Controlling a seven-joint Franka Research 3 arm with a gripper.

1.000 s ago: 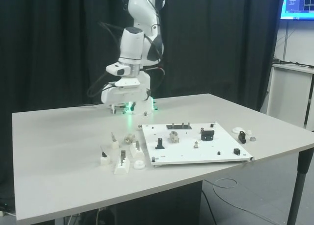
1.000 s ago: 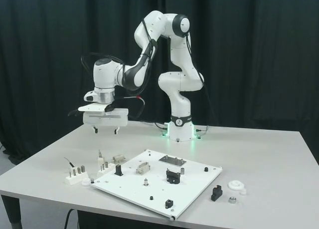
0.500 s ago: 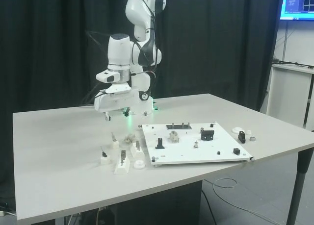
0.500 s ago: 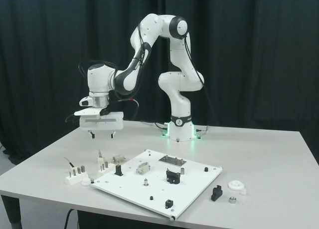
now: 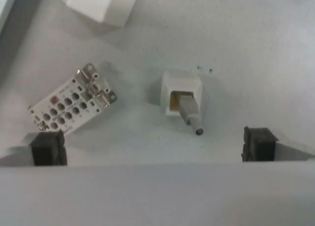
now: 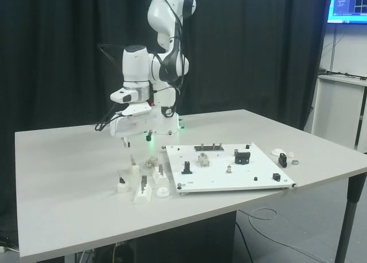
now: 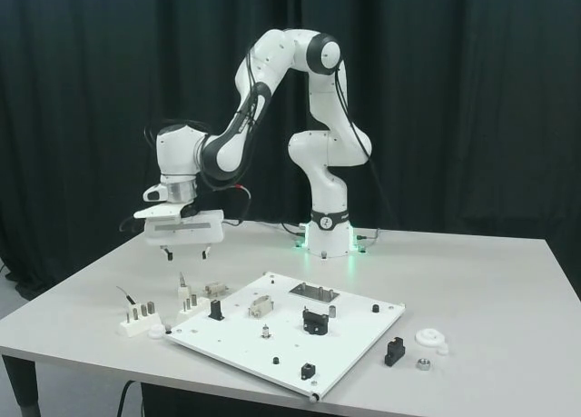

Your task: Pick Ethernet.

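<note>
White block (image 5: 101, 3) cut off by wrist view's edge. Small parts (image 6: 140, 180) beside white board (image 7: 354, 340) too small to identify in room views. Gripper (image 5: 152, 146) body hides table beneath.

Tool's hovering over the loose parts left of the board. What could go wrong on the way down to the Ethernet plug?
1. The multi-pin connector lies close beside the Ethernet plug in its small white holder, so one finger may clip it.
2. The holder looks loose on the table, so an off-centre close could tip or drag it.
3. The tool looks wide open; a slanted plug may twist when gripped.
</note>
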